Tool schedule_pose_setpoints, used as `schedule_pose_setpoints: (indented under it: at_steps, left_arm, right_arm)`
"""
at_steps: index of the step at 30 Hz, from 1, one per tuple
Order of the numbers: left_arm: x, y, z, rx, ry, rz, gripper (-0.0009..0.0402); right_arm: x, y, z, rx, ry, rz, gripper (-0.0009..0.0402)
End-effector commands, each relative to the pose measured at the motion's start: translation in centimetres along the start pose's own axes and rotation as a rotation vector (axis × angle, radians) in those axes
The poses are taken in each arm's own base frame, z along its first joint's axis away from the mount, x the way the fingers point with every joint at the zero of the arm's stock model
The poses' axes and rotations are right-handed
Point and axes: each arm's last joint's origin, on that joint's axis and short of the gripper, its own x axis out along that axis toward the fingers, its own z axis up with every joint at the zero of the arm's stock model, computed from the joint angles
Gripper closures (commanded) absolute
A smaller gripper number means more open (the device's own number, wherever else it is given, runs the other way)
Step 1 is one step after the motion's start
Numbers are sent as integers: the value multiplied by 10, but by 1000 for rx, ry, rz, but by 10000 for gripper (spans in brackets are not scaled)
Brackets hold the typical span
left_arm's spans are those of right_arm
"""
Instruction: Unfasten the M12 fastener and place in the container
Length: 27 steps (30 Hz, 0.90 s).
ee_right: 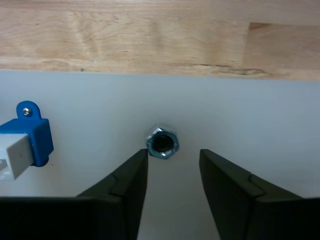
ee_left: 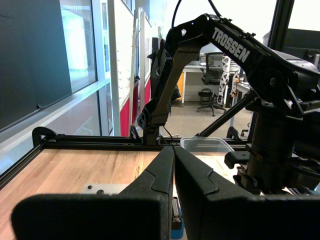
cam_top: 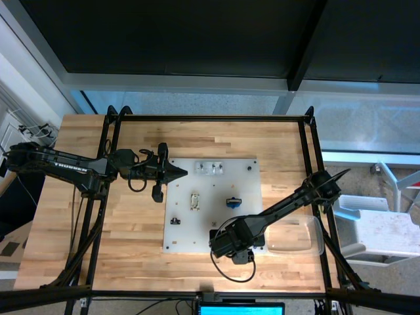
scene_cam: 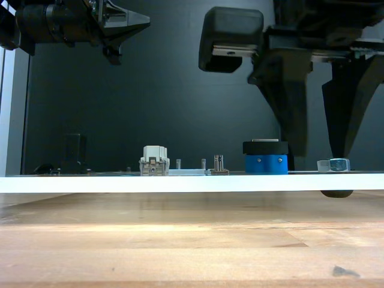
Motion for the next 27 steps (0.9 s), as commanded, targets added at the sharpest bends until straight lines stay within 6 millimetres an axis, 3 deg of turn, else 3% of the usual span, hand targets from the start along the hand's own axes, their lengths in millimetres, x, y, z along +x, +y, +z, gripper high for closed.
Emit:
schedule_pose_setpoints:
  at_steps: [1, 7, 13, 15, 20, 24, 27]
  left_arm:
    - [0, 0, 0, 0, 0, 0, 393]
    - [0, 0, 0, 0, 0, 0, 393]
    - [0, 0, 0, 0, 0, 0, 393]
    - [0, 0, 0, 0, 0, 0, 393]
    - [0, 0, 0, 0, 0, 0, 393]
    - [0, 0, 0, 0, 0, 0, 393]
    - [0, 0, 0, 0, 0, 0, 393]
  right_arm:
    - [-4, 2, 1, 32, -10, 7, 216]
    - [-17, 7, 0, 324, -17, 13, 203]
    - [-35, 11, -1, 969, -60, 6, 229]
    - [-38, 11, 0, 1113, -84, 32, 250]
    - [-40, 12, 1, 1321, -93, 34, 329]
    - [-40, 12, 2, 1394, -104, 39, 399]
    - [-40, 12, 3, 1431, -107, 43, 388]
